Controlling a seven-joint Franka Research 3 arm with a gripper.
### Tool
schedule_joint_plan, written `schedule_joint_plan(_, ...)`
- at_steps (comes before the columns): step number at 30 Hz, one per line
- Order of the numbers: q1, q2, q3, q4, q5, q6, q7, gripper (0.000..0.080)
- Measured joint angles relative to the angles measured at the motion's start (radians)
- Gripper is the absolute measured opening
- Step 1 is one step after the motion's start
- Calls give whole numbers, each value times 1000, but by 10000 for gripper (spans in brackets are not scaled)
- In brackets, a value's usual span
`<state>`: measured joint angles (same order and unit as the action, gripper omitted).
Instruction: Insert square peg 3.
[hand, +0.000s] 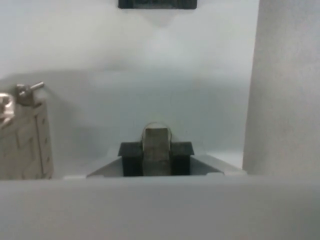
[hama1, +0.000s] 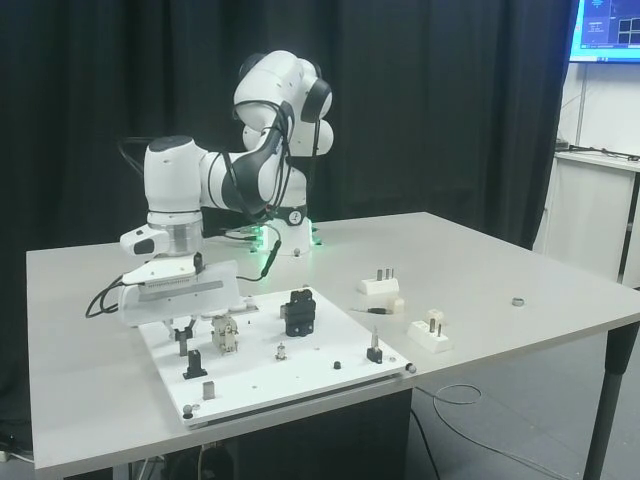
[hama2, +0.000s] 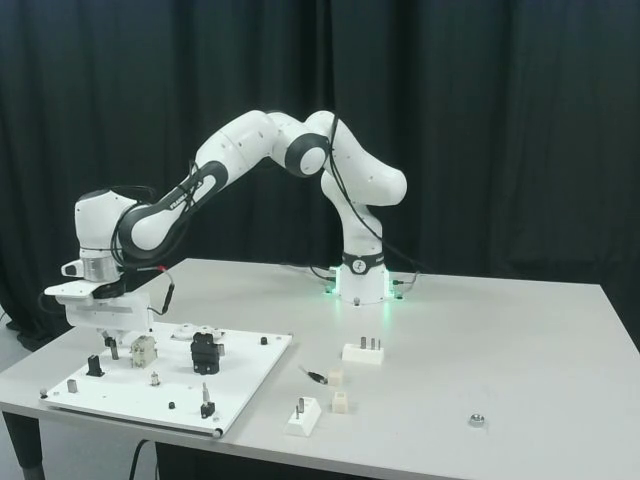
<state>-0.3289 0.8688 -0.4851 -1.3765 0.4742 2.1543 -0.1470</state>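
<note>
Peg: the square peg (hand: 156, 150) stood upright between the pincer's fingers, its flat top facing the wrist camera, so it could go into a hole end first.
Pincer: the pincer (hand: 156, 160) was closed on the peg, its black pads (hand: 131, 157) pressed to two opposite faces; gripping the flat sides probably kept the peg from twisting.
Height: in the first room view the pincer (hama1: 182, 328) hung just above the white board (hama1: 300, 375), near its back corner on the arm's side. Whether the peg's lower end touched the board could not be told.
Hole: no socket showed under the peg in the wrist view; the fingers and peg hid that spot.
Neighbours: a small fixture with a metal latch (hand: 25, 135) stood just beside the pincer, and a black block (hama1: 299, 312) sat near the board's middle, well clear of the descent.
Board: it lay flat on the grey bench (hama2: 520, 350), which kept holes facing straight up to suit a vertical push.
Arm: the white arm (hama2: 250, 150) reached out and over with its wrist pointing down, likely to hold the peg square to the board.
Elsewhere: small white holders with pins (hama1: 381, 290) rested on the bench, apart from the board.
</note>
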Motion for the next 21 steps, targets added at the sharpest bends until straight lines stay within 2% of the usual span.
schedule_joint_plan(21, 31, 0, -21, -11, -6, 11, 1, 110)
